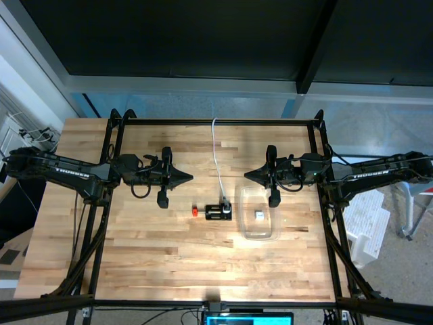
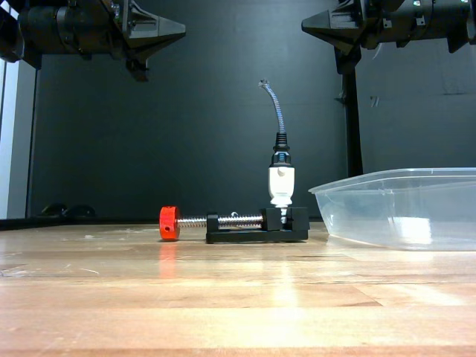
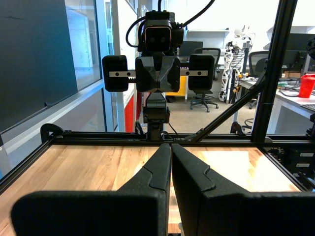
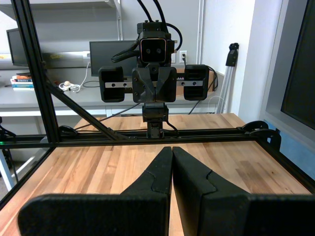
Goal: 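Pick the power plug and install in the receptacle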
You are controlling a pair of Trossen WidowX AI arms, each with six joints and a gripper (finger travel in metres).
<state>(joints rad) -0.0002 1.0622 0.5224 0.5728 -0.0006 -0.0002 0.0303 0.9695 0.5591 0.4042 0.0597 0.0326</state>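
Observation:
The receptacle [image 1: 222, 204] is a small white socket block [image 2: 281, 184] standing upright, clamped in a black vise [image 1: 218, 212] with a red knob [image 2: 169, 223]. Its thin white cable [image 1: 216, 152] runs off toward the table's far edge. The power plug shows in none of the views. My left gripper [image 1: 191, 177] hangs shut and empty above the table, left of the vise, pointing right. My right gripper [image 1: 245, 176] is shut and empty too, up and to the right of the vise, pointing left. The two tips face each other [image 3: 171, 146] [image 4: 172, 148], high over the board [image 2: 184, 30] [image 2: 303, 27].
A clear plastic tray [image 1: 243, 227] lies right of the vise, with a small white-grey block [image 1: 258, 214] inside it. A black frame [image 1: 216, 122] runs round the wooden table top [image 1: 135, 250].

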